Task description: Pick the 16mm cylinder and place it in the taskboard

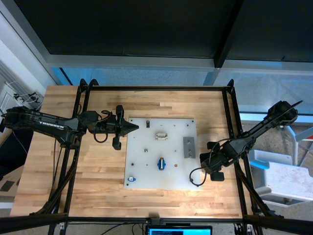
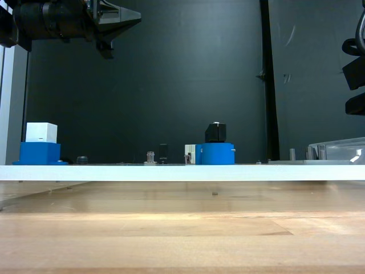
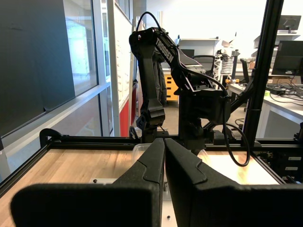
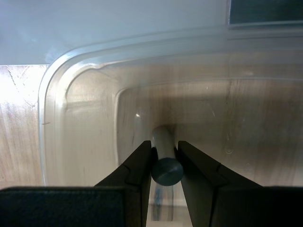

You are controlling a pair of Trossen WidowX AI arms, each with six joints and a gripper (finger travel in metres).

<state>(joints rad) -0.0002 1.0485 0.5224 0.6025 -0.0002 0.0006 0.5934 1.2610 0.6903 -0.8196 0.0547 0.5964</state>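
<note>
The right hand (image 4: 164, 145) has its two fingers closed against the round sides of the 16mm cylinder (image 4: 166, 166), so the peg sits clamped between them. Its long axis runs roughly along the fingers, with one flat end facing the wrist camera. Below the peg lies the floor of a clear tray (image 4: 80, 118); whether the peg rests on that floor or is already clear of it cannot be told. In the high view this hand hangs just off the right edge of the taskboard (image 1: 146, 169), at the lower right of centre, so the board's holes lie to the hand's left, past the grey block (image 1: 189, 147). The left hand (image 1: 131, 127), fingers pressed together and holding nothing, hovers at the board's upper-left edge, well apart from the peg; the right arm is plainly the one placed for the carry. That carry likely calls for a lift over the tray wall, then a short travel inward. The board lies flat on a wooden tabletop (image 1: 73, 176) inside a black frame, in a lab with glass partitions.
</note>
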